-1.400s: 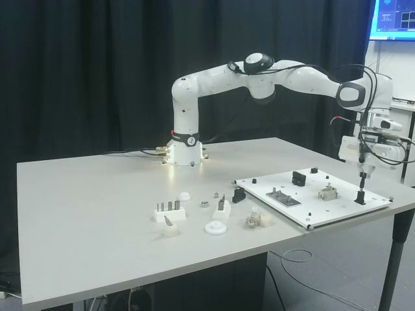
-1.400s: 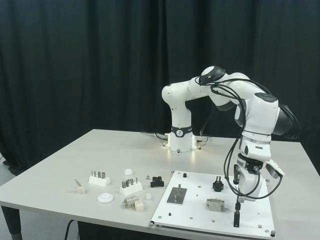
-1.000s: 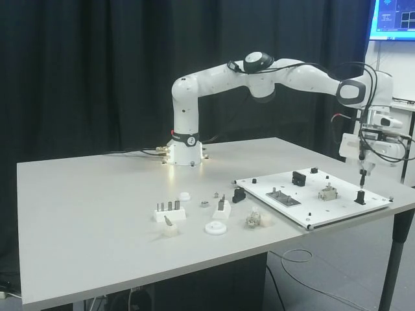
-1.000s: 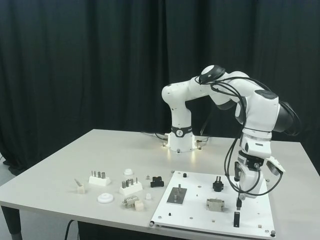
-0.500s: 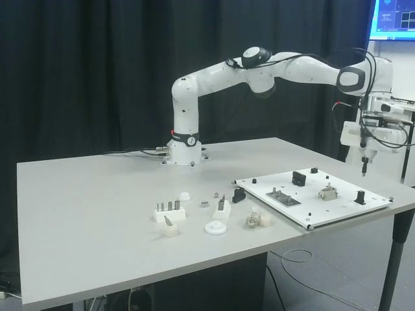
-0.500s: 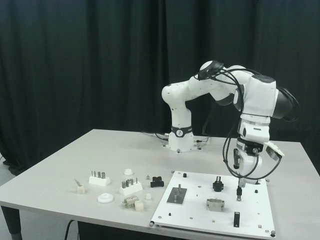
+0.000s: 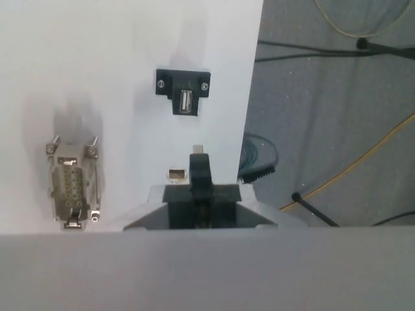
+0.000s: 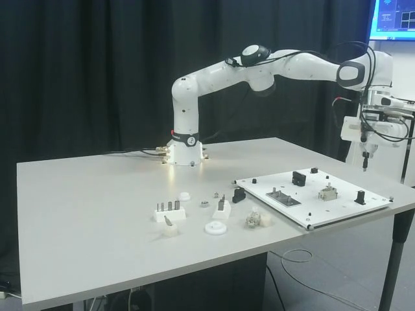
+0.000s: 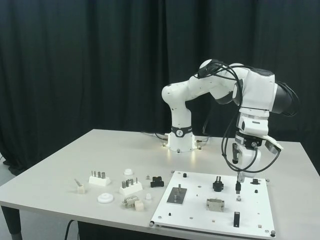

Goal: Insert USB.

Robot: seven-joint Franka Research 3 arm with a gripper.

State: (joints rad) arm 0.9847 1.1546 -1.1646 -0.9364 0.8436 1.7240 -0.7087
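The plug (image 7: 200, 170) sat clamped in the pincer (image 7: 200, 188), its metal tip pointing down and hanging well above the board (image 7: 117, 78), clear of everything. In the wrist view the socket (image 7: 184, 94), a black block screwed near the board's edge, lay a little ahead of the tip and not yet beneath it. The plug looked small, light and stiff, so it should not sag; its black body was the right place to hold, leaving the metal shell free. That shell would likely jam if tilted, so it would need squaring with the slot. A grey multi-pin connector (image 7: 73, 183) lay on the board well to one side. The board rested on the grey worktop (image 8: 97, 194), where small white parts (image 8: 170, 209) lay apart.
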